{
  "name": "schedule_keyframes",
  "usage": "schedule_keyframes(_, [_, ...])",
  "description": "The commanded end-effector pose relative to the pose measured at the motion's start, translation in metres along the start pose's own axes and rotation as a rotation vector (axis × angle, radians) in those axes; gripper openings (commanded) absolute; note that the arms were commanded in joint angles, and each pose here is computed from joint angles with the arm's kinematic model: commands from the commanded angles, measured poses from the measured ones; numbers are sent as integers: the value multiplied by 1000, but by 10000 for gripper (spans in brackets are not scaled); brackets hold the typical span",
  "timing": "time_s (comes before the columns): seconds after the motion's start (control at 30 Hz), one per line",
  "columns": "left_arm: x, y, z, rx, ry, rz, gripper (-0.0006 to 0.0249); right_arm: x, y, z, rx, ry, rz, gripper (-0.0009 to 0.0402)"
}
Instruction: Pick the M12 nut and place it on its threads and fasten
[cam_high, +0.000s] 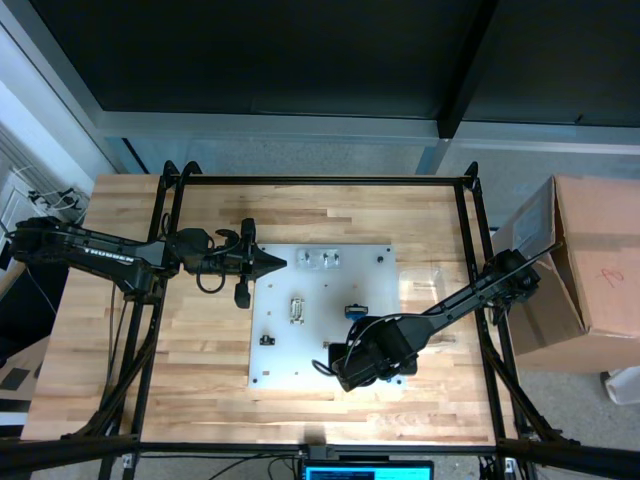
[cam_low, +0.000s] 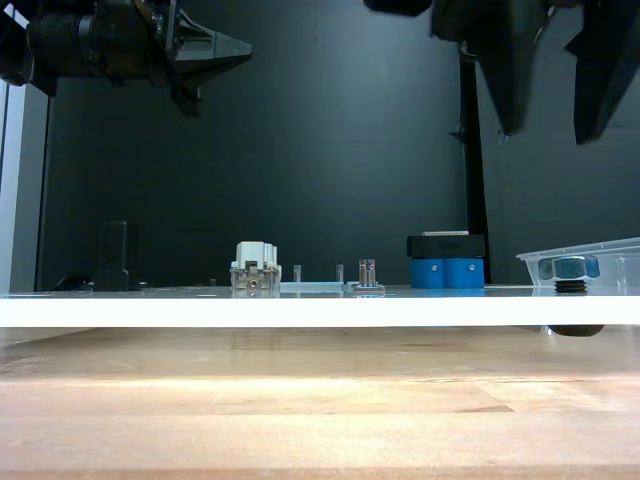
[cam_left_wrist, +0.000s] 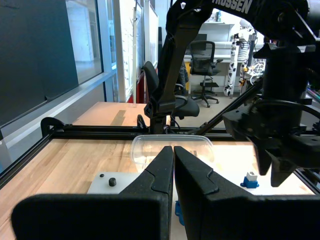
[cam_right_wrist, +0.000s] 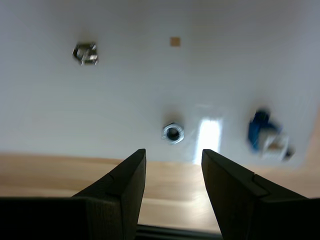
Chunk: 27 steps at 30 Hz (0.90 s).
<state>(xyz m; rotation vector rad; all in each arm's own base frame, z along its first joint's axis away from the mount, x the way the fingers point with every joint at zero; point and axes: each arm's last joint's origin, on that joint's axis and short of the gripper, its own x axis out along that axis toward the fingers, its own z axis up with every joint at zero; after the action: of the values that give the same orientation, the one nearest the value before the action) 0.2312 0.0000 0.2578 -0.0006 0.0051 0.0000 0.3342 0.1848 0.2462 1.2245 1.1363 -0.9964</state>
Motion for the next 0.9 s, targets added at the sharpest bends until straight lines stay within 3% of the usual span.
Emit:
schedule_keyframes(0.03, [0, 0, 0, 0, -1, 0, 0, 1, -3, 1, -407, -6, -40, 153])
schedule_keyframes(0.1, [0, 0, 0, 0, 0, 0, 0, 1, -4, 1, -687, 0, -49, 153])
schedule_keyframes(0.23, [0, 0, 0, 0, 0, 0, 0, 4, -4, 1, -1009, 0, -60, 153])
schedule_keyframes(0.63, [0, 0, 0, 0, 0, 0, 0, 5, -2, 0, -1314, 11, -36, 145])
schedule_keyframes(0.77, [0, 0, 0, 0, 0, 0, 0, 16, 1, -1, -1400, 32, -53, 92])
schedule_keyframes(0.9, [0, 0, 0, 0, 0, 0, 0, 24, 3, -3, -1461, 60, -47, 1])
